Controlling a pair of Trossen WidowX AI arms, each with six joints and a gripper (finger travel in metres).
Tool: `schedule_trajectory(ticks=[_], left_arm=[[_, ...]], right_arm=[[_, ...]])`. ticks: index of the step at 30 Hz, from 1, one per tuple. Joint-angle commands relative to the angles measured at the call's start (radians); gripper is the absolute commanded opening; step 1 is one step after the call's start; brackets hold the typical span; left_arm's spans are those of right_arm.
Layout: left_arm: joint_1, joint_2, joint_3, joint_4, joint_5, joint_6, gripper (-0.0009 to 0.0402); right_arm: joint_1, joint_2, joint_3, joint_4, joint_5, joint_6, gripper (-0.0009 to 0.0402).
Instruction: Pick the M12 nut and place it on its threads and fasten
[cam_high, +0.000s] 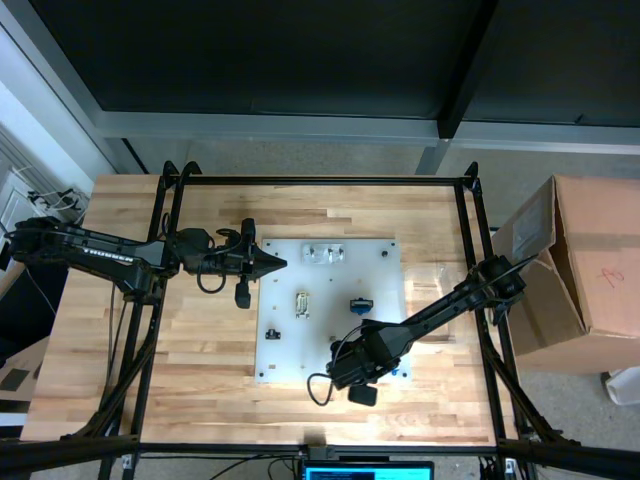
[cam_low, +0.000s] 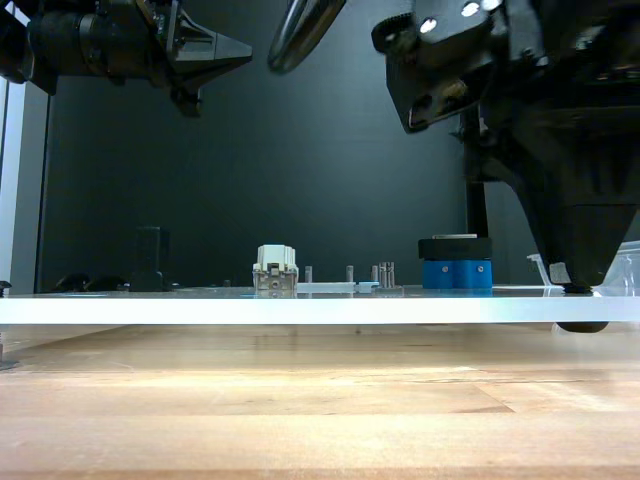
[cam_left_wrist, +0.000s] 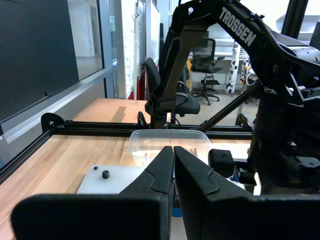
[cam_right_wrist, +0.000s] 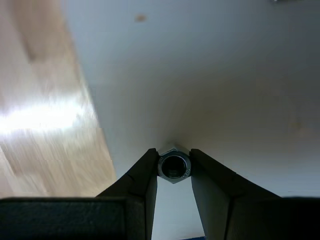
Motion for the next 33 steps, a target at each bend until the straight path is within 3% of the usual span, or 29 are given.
schedule_trajectory(ticks=[1,8,13,33], left_arm=[[0.0,0.0,0.0,0.0,0.0,0.0,0.0],[0.0,0.0,0.0,0.0,0.0,0.0,0.0],[0.0,0.0,0.0,0.0,0.0,0.0,0.0],[0.0,0.0,0.0,0.0,0.0,0.0,0.0]], right_arm=[[-0.001,0.001,0.0,-0.001,0.007,0.192,0.0016],[-0.003,0.001,-0.002,-0.002,0.008,0.58,0.0016],[-0.003,0.001,-0.002,-0.001,0.01,0.718,0.0016],[-0.003,-0.001,-0.002,-0.015,0.003,0.718,0.0016]])
